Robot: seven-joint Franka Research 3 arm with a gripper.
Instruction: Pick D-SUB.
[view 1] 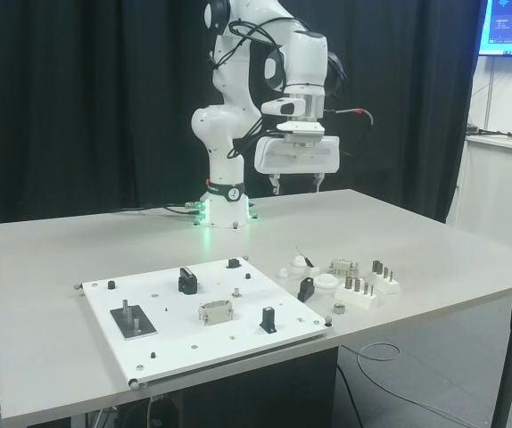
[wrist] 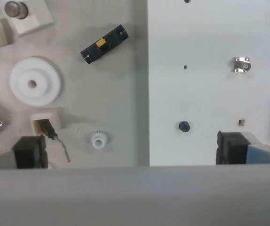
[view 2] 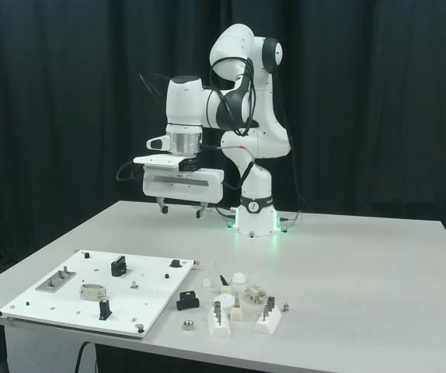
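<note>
The gripper (view 2: 179, 207) hangs high above the tabletop (view 2: 347, 264), fingers (wrist: 29, 151) apart and holding nothing. The D-SUB (view 1: 342, 266) lies among loose parts right of the white board (view 1: 171, 334).

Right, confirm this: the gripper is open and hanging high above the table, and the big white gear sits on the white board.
One thing is wrong: the big white gear lies on the grey table, beside the white board, not on it, as the wrist view shows. The gripper is indeed open, high above the table.
</note>
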